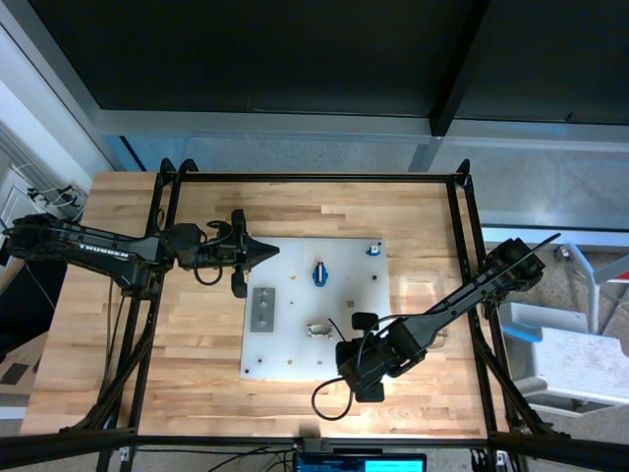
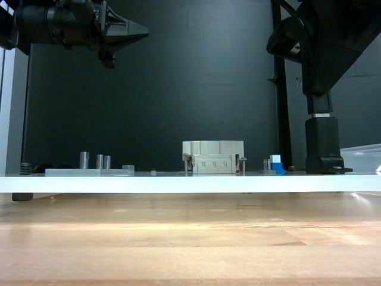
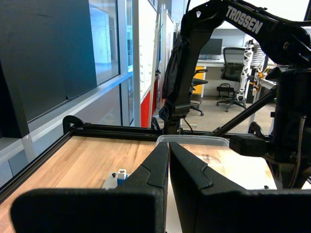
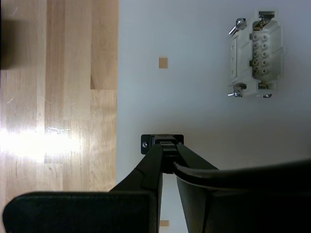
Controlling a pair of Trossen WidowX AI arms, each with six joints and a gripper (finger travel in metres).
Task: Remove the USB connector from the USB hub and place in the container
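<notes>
From my remote station I saw two arms over the tabletop (image 1: pixel 187 344). The right arm reached in from its edge, elbow high and wrist bent steeply down, so that the right pincer (image 4: pixel 166 154) stood nearly upright on the near right part of the one white board (image 1: pixel 295 356). It was clenched, grasping the plug of the USB connector (image 4: pixel 166 144), and that plug sat in the USB hub (image 4: pixel 149 142), close to the board's near edge. The thin black cable ran away across the board from there.

The left arm stretched level from its edge, well above the surface. The left pincer (image 3: pixel 168 165) hung over the board's far left side, pointing inward, its fingers pressed together on nothing.

I counted one hub, one connector and one container (image 1: pixel 419 281). The container was a clear tub on the wood, just beside the board's right edge and well apart from the hub. The board also carried one grey plate (image 1: pixel 263 317) with three short pegs (image 2: pixel 99 161), one beige multi-pin socket (image 4: pixel 256 53) near the hub, and one blue knob (image 1: pixel 319 273).
</notes>
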